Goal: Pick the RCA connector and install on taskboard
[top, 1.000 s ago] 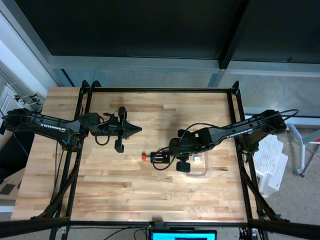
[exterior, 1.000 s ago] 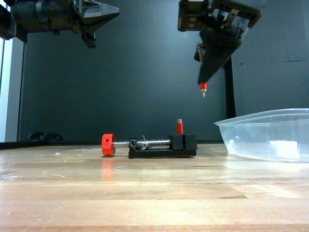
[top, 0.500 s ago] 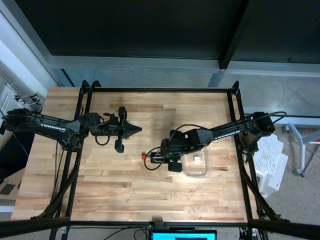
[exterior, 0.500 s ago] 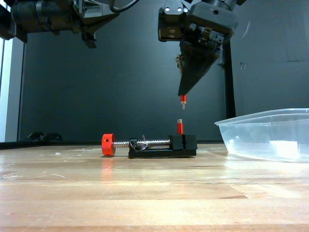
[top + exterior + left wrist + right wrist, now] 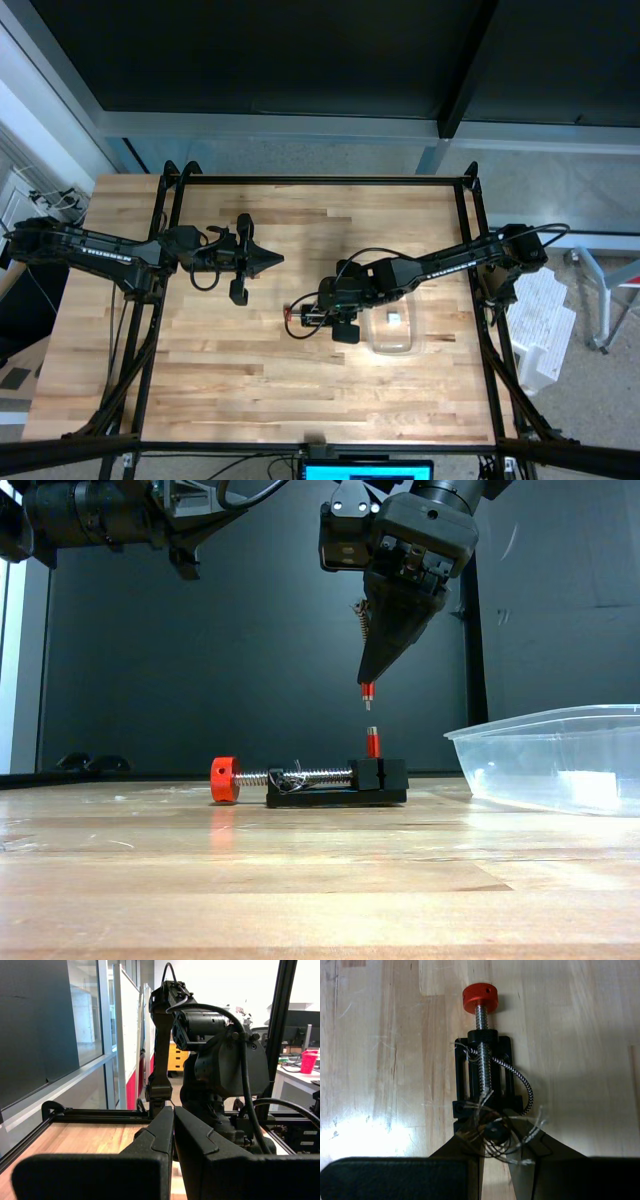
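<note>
The taskboard (image 5: 335, 780) is a small black block with a threaded rod, a red knob (image 5: 224, 779) and an upright red post (image 5: 372, 742). It lies on the wooden table (image 5: 250, 380) and also appears under the right arm as the taskboard (image 5: 308, 315) in the high view. My right gripper (image 5: 366, 680) points down, shut on the RCA connector (image 5: 367, 693), a tiny red piece with a silvery pin. The pin hangs a short way above the post, slightly left of it. In the right wrist view the connector (image 5: 495, 1131) sits between the fingers over the taskboard (image 5: 482, 1085). My left gripper (image 5: 272, 260) is shut and parked high at the left.
A clear plastic tray (image 5: 560, 760) stands just right of the taskboard, holding a small whitish square piece (image 5: 395, 318). A braided wire (image 5: 520, 1082) loops off the board's side. Black frame rails (image 5: 320, 181) border the table.
My right gripper has carried the connector left and downward, from above the tray's edge to just over the taskboard's red post. The left arm has not moved.
</note>
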You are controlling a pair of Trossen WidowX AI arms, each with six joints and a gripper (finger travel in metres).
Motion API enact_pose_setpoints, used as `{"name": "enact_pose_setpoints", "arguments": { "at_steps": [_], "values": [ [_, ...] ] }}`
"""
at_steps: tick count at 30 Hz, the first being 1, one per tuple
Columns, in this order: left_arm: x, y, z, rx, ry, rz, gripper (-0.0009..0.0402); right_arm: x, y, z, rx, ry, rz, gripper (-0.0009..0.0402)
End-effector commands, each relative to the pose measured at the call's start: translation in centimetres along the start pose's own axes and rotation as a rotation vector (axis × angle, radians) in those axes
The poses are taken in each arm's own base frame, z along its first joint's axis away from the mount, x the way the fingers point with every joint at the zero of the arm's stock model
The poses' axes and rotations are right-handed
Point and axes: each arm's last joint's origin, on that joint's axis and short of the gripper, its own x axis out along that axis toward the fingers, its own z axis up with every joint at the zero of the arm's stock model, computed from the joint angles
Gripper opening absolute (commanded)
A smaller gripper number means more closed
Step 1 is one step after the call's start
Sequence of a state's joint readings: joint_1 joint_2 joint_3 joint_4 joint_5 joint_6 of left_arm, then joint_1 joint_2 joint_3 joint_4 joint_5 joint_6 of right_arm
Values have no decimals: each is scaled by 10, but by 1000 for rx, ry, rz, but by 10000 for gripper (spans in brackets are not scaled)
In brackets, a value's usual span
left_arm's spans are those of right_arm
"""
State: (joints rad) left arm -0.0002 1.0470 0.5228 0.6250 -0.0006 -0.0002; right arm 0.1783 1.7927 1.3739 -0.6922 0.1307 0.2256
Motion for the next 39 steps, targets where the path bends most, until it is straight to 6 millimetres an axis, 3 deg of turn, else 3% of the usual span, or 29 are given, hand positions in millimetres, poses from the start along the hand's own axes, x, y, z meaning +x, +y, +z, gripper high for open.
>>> {"name": "enact_pose_setpoints", "arguments": {
  "at_steps": [1, 12, 19, 39],
  "values": [
    [0, 0, 0, 0, 0, 0, 0, 2, 0, -2, 0, 0, 0, 0],
    [0, 0, 0, 0, 0, 0, 0, 3, 0, -3, 1, -1, 0, 0],
    [0, 0, 0, 0, 1, 0, 0, 15, 1, -4, -5, 20, -4, 0],
    [0, 0, 0, 0, 0, 0, 0, 8, 0, -5, -9, 27, -6, 0]
  ]
}}
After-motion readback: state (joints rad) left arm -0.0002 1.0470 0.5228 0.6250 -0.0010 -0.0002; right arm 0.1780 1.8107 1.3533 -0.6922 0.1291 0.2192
